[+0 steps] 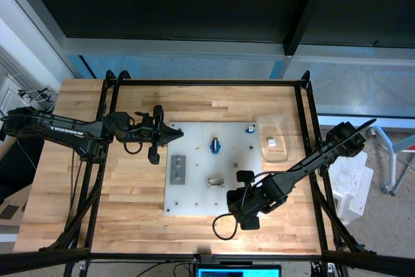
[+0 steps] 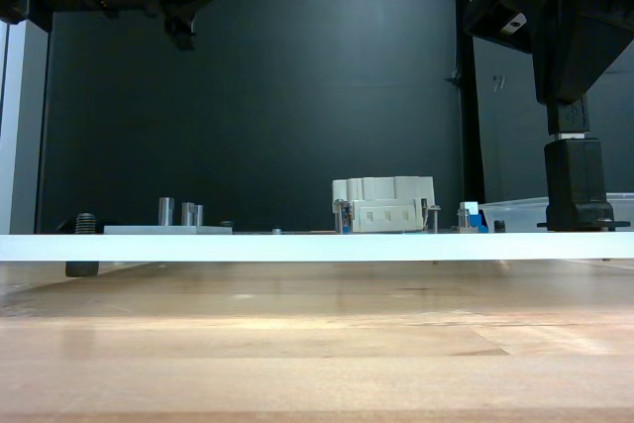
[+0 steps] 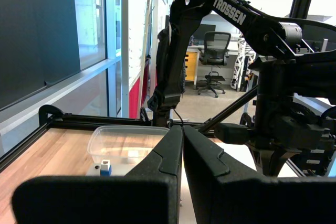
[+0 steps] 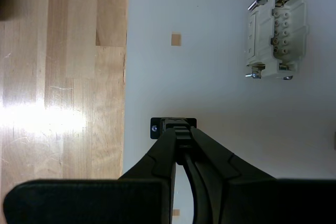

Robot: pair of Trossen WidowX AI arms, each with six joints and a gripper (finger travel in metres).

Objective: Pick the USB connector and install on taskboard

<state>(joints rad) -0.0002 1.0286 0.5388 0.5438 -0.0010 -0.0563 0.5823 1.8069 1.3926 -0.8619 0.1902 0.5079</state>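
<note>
The right gripper (image 4: 181,136) points straight down at the board with its fingers (image 4: 207,148) pinching the USB connector (image 4: 180,126). The plug sits right on the small black socket (image 4: 155,128); how deep it sits I cannot tell. In the low view, the right gripper (image 2: 573,146) hangs at the right edge of the frame. The dark USB connector (image 2: 575,180) stands upright beneath it, with its base down at board level. From above, the right gripper (image 1: 245,177) is at the lower right part of the taskboard (image 1: 194,205), close to its right edge.

The pale multi-pin connector (image 1: 215,182) lies just left of the plug, and the grey block (image 1: 177,168) is further left. A blue part (image 1: 216,145) stands above them in the frame. A clear tray (image 1: 277,156) beside the board's upper right corner holds a small white piece (image 1: 272,141).

The left gripper (image 1: 174,133) hovers high over the board's upper left corner. Its fingers (image 3: 168,150) are pressed together with nothing between them.
</note>
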